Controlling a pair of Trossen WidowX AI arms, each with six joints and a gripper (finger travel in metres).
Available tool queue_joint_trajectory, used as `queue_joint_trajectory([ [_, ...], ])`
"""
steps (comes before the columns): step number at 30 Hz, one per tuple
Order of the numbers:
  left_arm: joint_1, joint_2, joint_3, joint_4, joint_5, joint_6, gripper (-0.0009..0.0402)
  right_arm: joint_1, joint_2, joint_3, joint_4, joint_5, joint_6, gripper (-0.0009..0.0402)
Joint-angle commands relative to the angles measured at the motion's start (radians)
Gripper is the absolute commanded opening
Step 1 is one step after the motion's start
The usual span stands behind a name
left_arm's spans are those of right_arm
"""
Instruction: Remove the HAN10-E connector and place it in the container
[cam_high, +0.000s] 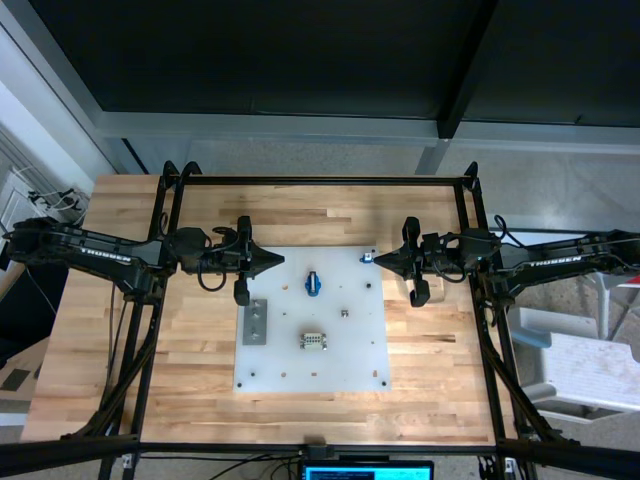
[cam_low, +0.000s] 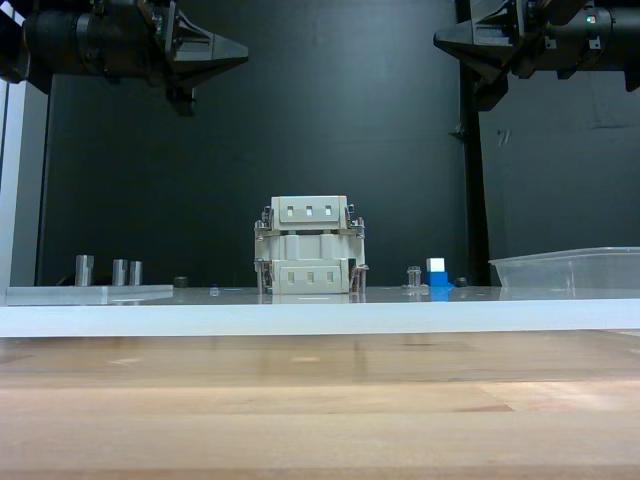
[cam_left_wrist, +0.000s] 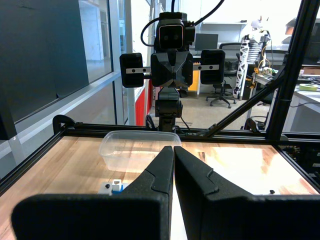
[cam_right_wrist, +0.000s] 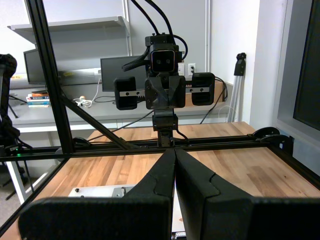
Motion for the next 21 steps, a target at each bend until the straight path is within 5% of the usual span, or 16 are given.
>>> queue_joint_trajectory([
  [1,0.000,0.000,0.000,0.000,0.000,0.000,0.0000,0.000,0.000,0.000,-0.014,0.000,-0.002,0.0000],
  [14,0.000,0.000,0.000,0.000,0.000,0.000,0.0000,0.001,0.000,0.006,0.006,-0.019,-0.001,0.0000],
  [21,0.000,0.001,0.000,0.000,0.000,0.000,0.0000,0.004,0.016,0.148,-0.134,-0.036,0.000,0.0000],
])
